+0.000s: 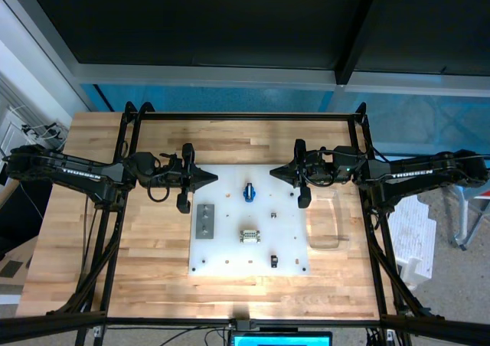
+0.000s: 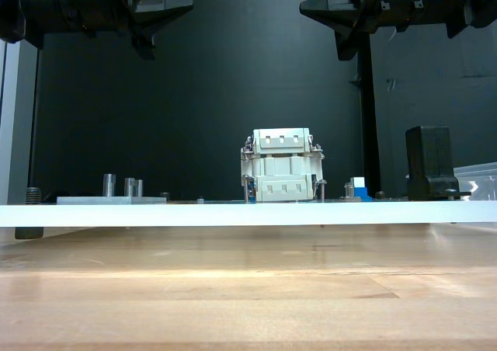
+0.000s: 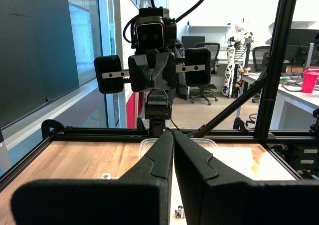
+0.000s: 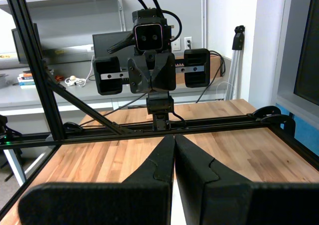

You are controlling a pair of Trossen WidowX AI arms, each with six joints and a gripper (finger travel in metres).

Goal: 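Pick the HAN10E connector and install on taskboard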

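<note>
The taskboard (image 1: 230, 263) lies flat in the middle of the wooden counter (image 1: 92, 246). The HAN10E connector (image 1: 247, 236) stands upright on it, near the plate's centre. It sits just to the right of the grey block (image 1: 205, 221), on the near side of the blue part (image 1: 249, 192), and apart from the small black part (image 1: 275, 261) by the near edge. From counter height the connector (image 2: 281, 168) rises as a pale stacked block above the plate's white edge (image 2: 194, 213) (the tallest pale thing on it). The grey block's short pegs (image 2: 124, 186) stand off to its left and the black part (image 2: 429, 165) to its right.

Neither claw touches anything. The left claw (image 1: 213, 178) hangs in the air over the board's far left corner, pointing inward, and its fingers are pressed together with nothing between them (image 3: 173, 134). The right claw (image 1: 274, 172) mirrors it over the far right part of the board, also closed and empty (image 4: 174, 137). Both tips sit high above the connector and well apart from it (image 2: 189, 6) (image 2: 304, 9). A clear tray (image 1: 331, 222) rests on the counter just beside the board's right edge.
</note>
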